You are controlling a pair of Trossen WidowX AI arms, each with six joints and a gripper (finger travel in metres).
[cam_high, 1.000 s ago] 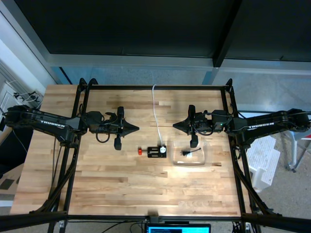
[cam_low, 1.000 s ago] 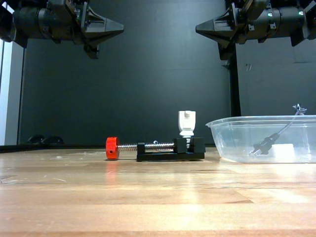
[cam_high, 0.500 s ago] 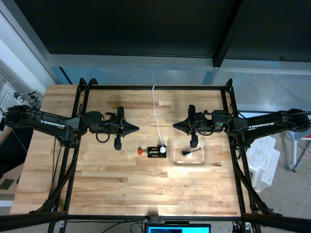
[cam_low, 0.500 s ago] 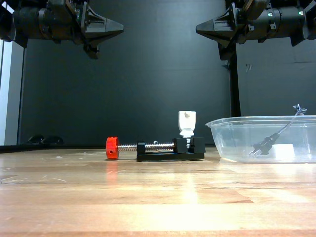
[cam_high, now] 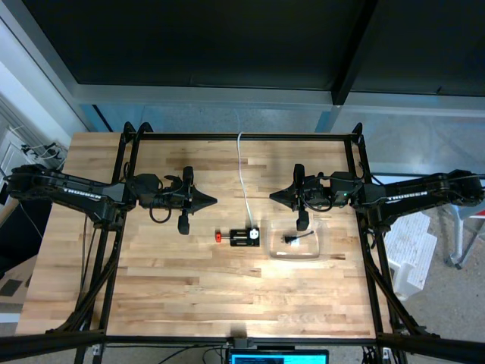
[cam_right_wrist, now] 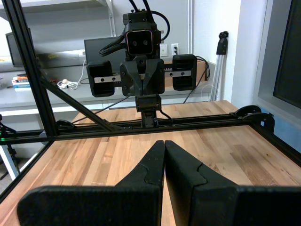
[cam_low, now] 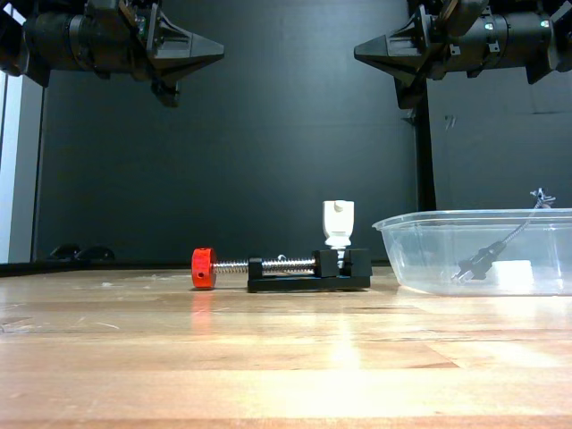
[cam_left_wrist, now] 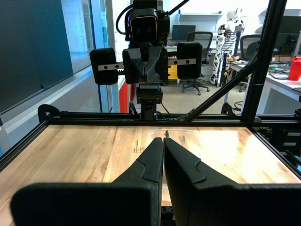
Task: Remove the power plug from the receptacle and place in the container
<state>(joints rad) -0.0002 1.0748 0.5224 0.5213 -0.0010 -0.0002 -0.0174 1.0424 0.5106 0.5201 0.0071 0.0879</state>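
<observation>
The power plug (cam_high: 291,240) (cam_low: 474,264), tiny and black with a thin wire tail, lies inside the container (cam_high: 296,241) (cam_low: 420,259), a shallow clear tray right of the vise. The receptacle (cam_high: 255,233) (cam_low: 338,221), a white socket block, stands upright in the small black vise (cam_high: 241,236) (cam_low: 308,270) with its red-orange knob (cam_high: 217,236) (cam_low: 203,268). My left gripper (cam_high: 213,201) (cam_low: 219,50) (cam_left_wrist: 163,141) hangs shut, high above the table left of the vise. My right gripper (cam_high: 273,197) (cam_low: 357,50) (cam_right_wrist: 164,142) hangs shut, high above the container's far left side. Neither holds anything.
A long white cable (cam_high: 243,171) runs from the receptacle to the table's far edge. A black frame (cam_high: 242,137) borders the wooden table (cam_high: 189,288). Each wrist view shows the opposite arm facing it across the table.
</observation>
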